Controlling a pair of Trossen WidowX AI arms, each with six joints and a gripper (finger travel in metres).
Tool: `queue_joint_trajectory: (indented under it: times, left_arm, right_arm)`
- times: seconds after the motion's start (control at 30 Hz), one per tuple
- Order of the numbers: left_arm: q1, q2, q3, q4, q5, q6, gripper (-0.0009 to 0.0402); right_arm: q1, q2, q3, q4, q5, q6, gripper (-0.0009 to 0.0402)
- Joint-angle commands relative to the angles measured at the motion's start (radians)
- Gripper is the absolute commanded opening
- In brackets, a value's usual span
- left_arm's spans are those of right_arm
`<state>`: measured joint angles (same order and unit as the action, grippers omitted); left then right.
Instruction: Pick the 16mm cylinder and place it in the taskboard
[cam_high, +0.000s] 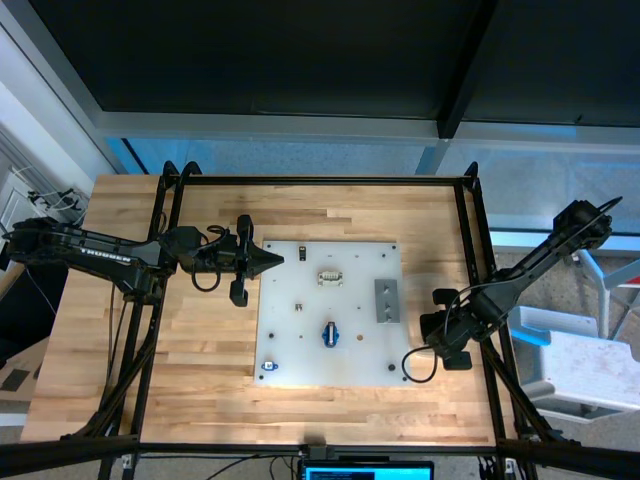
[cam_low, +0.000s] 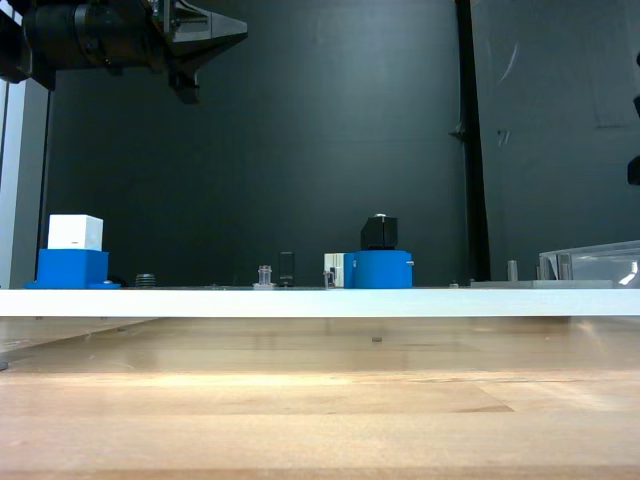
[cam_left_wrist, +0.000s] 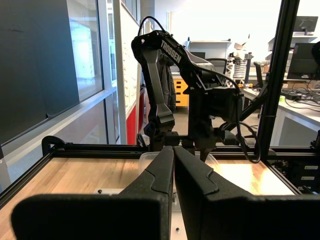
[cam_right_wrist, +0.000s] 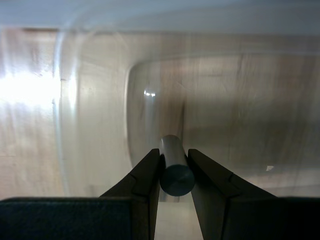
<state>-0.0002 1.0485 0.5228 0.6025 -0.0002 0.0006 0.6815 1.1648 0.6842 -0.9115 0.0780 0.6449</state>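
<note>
The bare wooden tabletop (cam_high: 200, 385) is seen nearest, and on it one white taskboard (cam_high: 300, 345) is laid. Two blue fittings and one grey block (cam_high: 386, 300) are counted on the board.

Just beside the board's right edge, one clear tray (cam_right_wrist: 95, 125) is set. Over it the right gripper (cam_right_wrist: 175, 154) is held, its fingers closed narrowly on the round sides of the one 16mm cylinder (cam_right_wrist: 177, 180). Whether the peg is clear of the tray floor cannot be told.

The peg is judged stiff, smooth and light, so slipping or pivoting between the fingers is to be expected. A hold across the middle of its length is judged safest.

Farther off, the left gripper (cam_high: 270, 259) is hung high above the board's left edge, its fingers pressed together on nothing.
</note>
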Motion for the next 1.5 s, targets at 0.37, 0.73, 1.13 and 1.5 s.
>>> queue_joint_trajectory:
  times: [0.37, 0.73, 1.13, 1.5]
  left_arm:
    - [0.0, 0.0, 0.0, 0.0, 0.0, 0.0, 0.0]
    - [0.0, 0.0, 0.0, 0.0, 0.0, 0.0, 0.0]
    - [0.0, 0.0, 0.0, 0.0, 0.0, 0.0, 0.0]
    - [0.0, 0.001, 0.0, 0.0, 0.0, 0.0, 0.0]
  right_arm:
    - [0.0, -0.032, 0.119, -0.132, 0.009, 0.0, 0.0041]
    - [-0.001, -0.064, 0.217, -0.256, 0.011, -0.006, 0.0041]
    - [-0.002, -0.066, 0.28, -0.317, 0.035, -0.01, 0.0041]
    - [-0.003, -0.066, 0.28, -0.317, 0.035, -0.024, 0.0041]
